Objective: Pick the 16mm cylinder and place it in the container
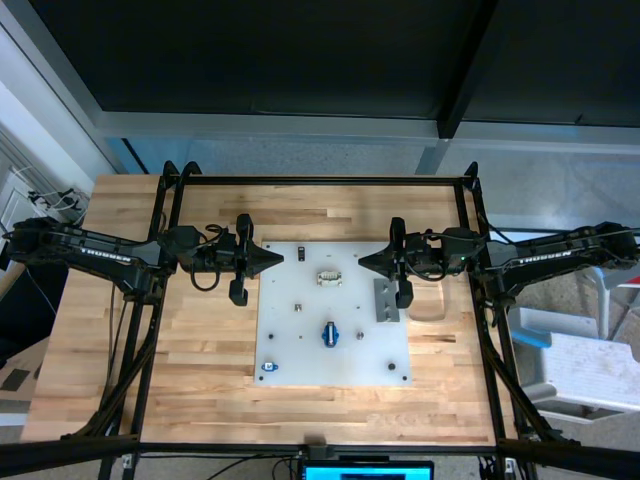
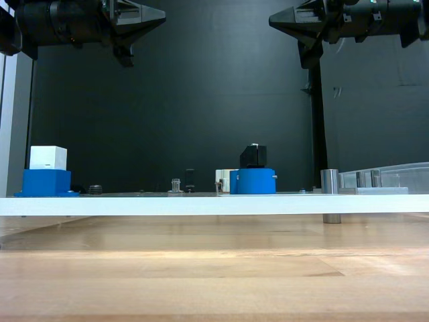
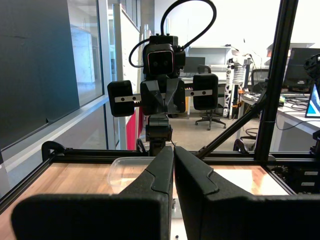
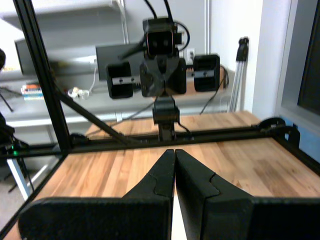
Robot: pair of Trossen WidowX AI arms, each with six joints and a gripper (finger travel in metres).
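Note:
The 16mm cylinder (image 1: 360, 336), a small silver peg, stands upright on the white board (image 1: 300, 350), right of the blue fixture; the low view shows it as well (image 2: 329, 181). The container (image 1: 432, 305), a clear shallow dish, lies on the wood just right of the board and appears at table height (image 2: 395, 176) and in the left wrist view (image 3: 127, 172). My left gripper (image 1: 275, 260) hovers shut and empty high over the board's back left edge. Facing it over the back right edge, my right gripper (image 1: 365, 262) is shut and empty too. Both hang far above the table (image 2: 161, 15) (image 2: 273, 21).
A grey metal block (image 1: 386, 298) sits on the board next to the container. The board also carries a blue fixture (image 1: 328, 335), a white connector (image 1: 328, 277), a dark round peg (image 1: 268, 340), a thin pin (image 1: 298, 307) and a blue-and-white block (image 1: 268, 368). A black frame (image 1: 320, 181) surrounds the table.

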